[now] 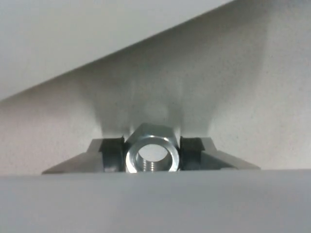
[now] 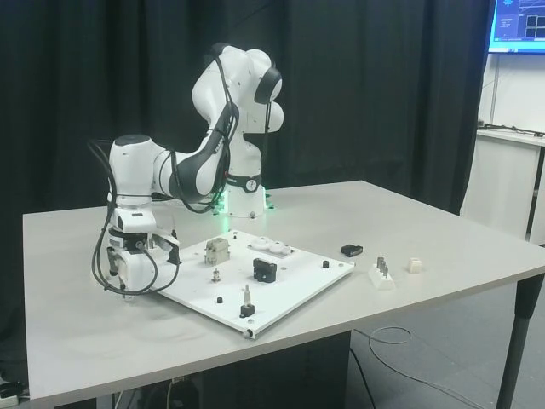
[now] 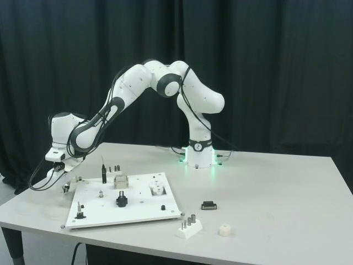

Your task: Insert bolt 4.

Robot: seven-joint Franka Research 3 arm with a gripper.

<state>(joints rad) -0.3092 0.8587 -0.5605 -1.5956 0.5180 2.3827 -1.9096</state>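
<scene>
White Franka arm [image 3: 138,88] reaching low beside the white assembly board [image 2: 289,285], gripper [image 1: 152,154] clenched on a hexagonal threaded bolt [image 1: 152,156], just off the board's edge

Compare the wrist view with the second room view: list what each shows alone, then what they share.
Only the wrist view shows a hexagonal metal part with a threaded bore held between the two black fingers, seen end-on.

Only the second room view shows the whole white arm, the white board with its fixtures, a small white holder with pins, a white block, a black connector and the black curtain.

Both show the gripper over the grey table near the white board's edge.
</scene>
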